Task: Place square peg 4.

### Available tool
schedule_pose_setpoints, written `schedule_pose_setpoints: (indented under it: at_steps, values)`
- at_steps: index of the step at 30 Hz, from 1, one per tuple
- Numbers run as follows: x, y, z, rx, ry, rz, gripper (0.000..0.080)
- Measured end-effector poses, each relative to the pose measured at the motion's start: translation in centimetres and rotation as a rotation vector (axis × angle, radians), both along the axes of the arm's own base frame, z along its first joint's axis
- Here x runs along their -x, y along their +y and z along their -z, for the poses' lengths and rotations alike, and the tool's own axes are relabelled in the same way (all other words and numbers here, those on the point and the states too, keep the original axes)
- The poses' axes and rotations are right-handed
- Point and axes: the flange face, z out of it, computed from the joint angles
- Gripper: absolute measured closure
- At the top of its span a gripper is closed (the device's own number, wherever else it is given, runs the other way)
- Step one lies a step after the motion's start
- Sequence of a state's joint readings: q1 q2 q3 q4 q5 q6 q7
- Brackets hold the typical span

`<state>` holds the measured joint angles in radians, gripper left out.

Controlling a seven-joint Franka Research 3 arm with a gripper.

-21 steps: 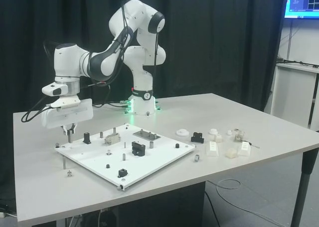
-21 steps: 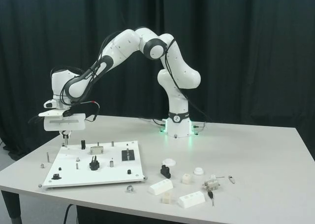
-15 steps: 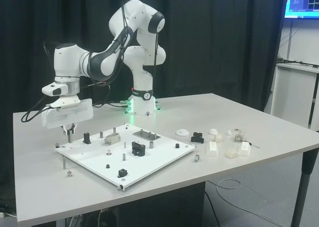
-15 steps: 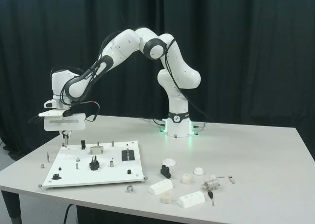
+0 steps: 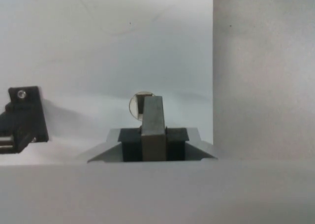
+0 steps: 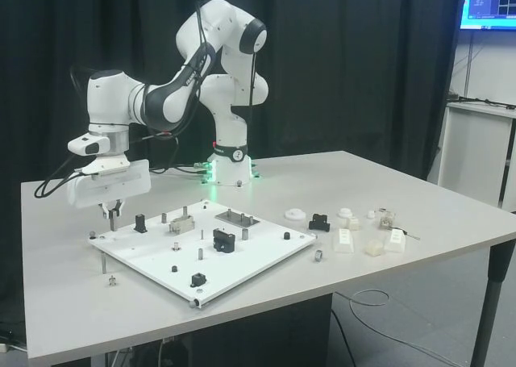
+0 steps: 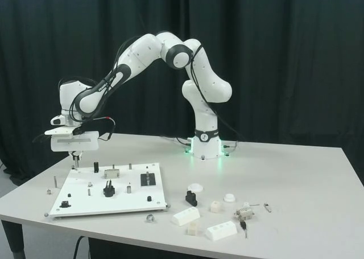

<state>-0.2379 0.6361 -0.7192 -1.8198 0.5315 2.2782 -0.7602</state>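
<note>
My gripper [image 6: 113,209] hangs over the far left corner of the white board [image 6: 250,254], shut on the grey square peg [image 6: 114,220], which points straight down. In the wrist view the peg [image 5: 153,123] stands between the two black fingers [image 5: 129,144], and its tip lies just beside a small round socket [image 5: 137,105] in the board [image 5: 108,47]. The board's edge runs close by, with bare grey table [image 5: 266,86] beyond it. From the second room view the gripper [image 7: 75,154] holds the peg [image 7: 76,161] a little above the board's [image 7: 79,206] back left corner.
A black fixture [image 6: 141,222] stands on the board right beside the gripper, with more black fixtures [image 6: 223,240] and grey pegs [image 6: 198,252] further along. Two pins [image 6: 103,264] stand on the table off the board's left edge. Loose white parts [image 6: 345,239] lie to its right.
</note>
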Motion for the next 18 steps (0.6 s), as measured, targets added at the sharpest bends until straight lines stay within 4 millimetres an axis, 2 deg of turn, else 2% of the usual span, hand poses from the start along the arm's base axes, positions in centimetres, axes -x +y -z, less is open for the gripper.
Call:
schedule_pose_setpoints:
  at_steps: [18]
  values:
    - [-0.36,0.13,0.02,0.008,-0.007,-0.005,0.0707]
